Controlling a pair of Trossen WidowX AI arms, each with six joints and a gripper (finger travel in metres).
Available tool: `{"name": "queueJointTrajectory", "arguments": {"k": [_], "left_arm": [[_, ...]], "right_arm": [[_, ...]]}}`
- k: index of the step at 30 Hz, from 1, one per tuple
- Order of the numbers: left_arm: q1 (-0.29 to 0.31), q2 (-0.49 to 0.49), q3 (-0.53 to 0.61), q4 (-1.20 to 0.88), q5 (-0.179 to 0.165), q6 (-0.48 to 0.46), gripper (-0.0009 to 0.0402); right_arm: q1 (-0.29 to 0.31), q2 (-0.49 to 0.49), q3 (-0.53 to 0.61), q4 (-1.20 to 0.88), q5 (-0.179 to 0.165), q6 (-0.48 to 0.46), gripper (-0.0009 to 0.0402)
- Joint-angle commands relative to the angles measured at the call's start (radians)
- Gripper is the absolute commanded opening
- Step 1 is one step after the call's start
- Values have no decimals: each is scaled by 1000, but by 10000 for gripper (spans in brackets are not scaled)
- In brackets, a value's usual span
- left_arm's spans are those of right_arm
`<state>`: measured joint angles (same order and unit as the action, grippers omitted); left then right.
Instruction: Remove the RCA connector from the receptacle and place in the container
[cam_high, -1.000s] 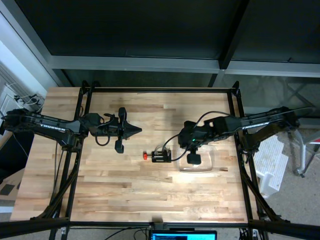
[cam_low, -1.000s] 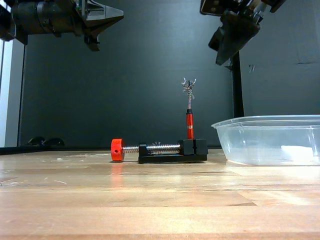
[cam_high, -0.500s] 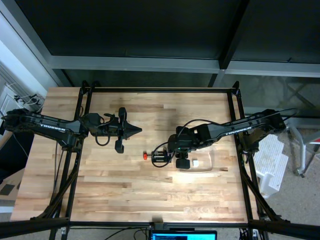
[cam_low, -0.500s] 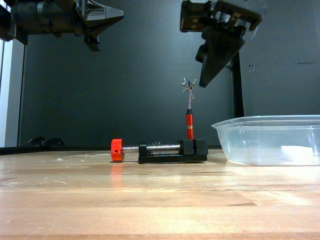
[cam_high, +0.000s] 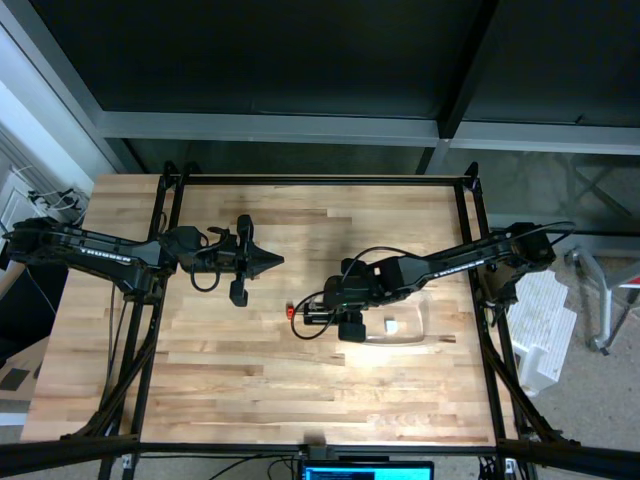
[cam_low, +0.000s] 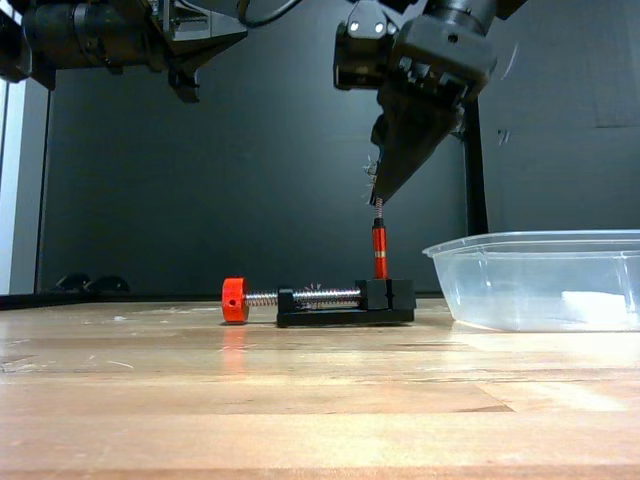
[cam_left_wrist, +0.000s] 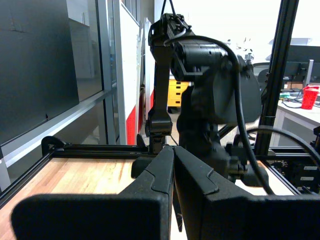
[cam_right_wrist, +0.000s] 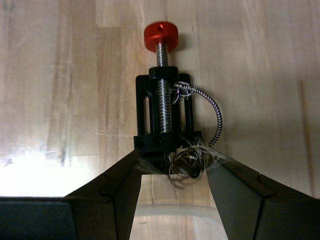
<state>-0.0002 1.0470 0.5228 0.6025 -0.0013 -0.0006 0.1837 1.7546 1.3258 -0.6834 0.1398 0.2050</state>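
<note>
The RCA connector (cam_low: 380, 250) stands upright in the receptacle (cam_low: 345, 300), its red body topped by a thin braided stem. My right gripper (cam_low: 377, 192) hangs point-down just above that stem, open, not touching it. In the right wrist view the stem's frayed end (cam_right_wrist: 189, 161) lies between the spread fingers (cam_right_wrist: 122, 180), over the black receptacle (cam_right_wrist: 165, 115). From above, the right gripper (cam_high: 345, 318) hides the connector. The container (cam_low: 540, 280) sits right of the receptacle. My left gripper (cam_high: 275, 261) is shut and held high over the table's left half.
A small white square piece (cam_high: 391, 325) lies inside the container (cam_high: 421, 318). The receptacle's red-orange screw knob (cam_low: 234, 299) points left. A black frame rail (cam_high: 160, 250) runs along the table edges.
The right arm has swung left from above the container and come down until its open tips sit just over the connector's stem. The left arm has not moved.
</note>
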Motion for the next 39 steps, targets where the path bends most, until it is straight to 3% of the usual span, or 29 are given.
{"name": "queueJointTrajectory", "arguments": {"k": [1,39], "left_arm": [[0,0,0,0,0,0,0],[0,0,0,0,0,0,0]], "right_arm": [[1,26,-2,13,0,-4,174],[-4,38,-92,123,3,-26,149]]}}
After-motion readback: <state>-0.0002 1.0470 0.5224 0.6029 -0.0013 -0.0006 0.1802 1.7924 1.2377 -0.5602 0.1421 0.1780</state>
